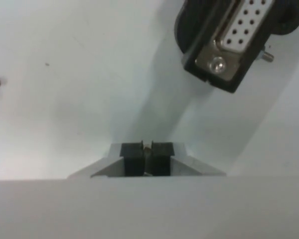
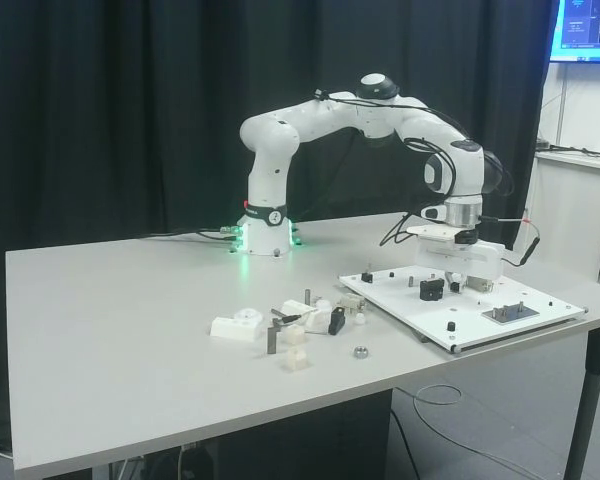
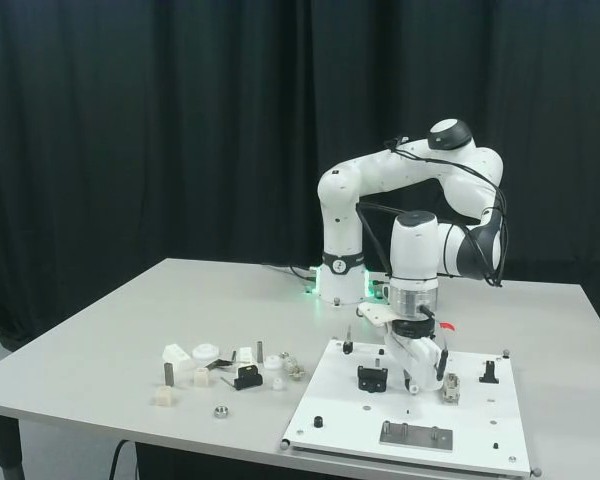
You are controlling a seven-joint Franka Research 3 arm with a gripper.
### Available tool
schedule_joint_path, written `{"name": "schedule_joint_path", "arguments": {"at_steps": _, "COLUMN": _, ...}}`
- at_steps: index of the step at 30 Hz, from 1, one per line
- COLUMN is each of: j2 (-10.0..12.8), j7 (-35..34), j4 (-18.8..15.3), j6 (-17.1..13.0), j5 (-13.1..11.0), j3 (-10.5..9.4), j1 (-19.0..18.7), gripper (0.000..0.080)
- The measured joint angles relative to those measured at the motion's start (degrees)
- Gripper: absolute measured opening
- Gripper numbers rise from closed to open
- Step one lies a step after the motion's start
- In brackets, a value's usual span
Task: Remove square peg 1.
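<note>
Gripper [image 1: 147, 159]: jaws nearly closed on a thin grey sliver, judged to be the square peg [image 1: 147, 146], held over the white board [image 1: 65, 109] near the connector [image 1: 234, 40]. Peg judged stiff, light, smooth; best gripped on flat faces.

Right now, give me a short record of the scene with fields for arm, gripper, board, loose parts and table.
arm: white Franka arm, base bolted at the back of the table, reaching over the board
gripper: gripper low over the board, fingers nearly together
board: white board on the table, carrying a black connector and small fixtures
loose parts: loose parts lying in a cluster on the table beside the board
table: grey table
</note>
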State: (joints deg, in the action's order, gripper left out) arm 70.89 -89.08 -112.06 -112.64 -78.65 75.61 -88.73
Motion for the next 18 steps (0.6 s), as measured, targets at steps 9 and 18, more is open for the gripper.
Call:
{"name": "schedule_joint_path", "arguments": {"at_steps": 9, "j2": -0.01, "j7": -2.1, "j4": 0.0, "j6": 0.0, "j5": 0.0, "j3": 0.0, "j1": 0.01, "gripper": 0.0028}}
{"name": "schedule_joint_path", "arguments": {"at_steps": 18, "j2": 0.0, "j7": -4.41, "j4": 0.0, "j6": 0.0, "j5": 0.0, "j3": 0.0, "j1": 0.02, "gripper": 0.0028}}
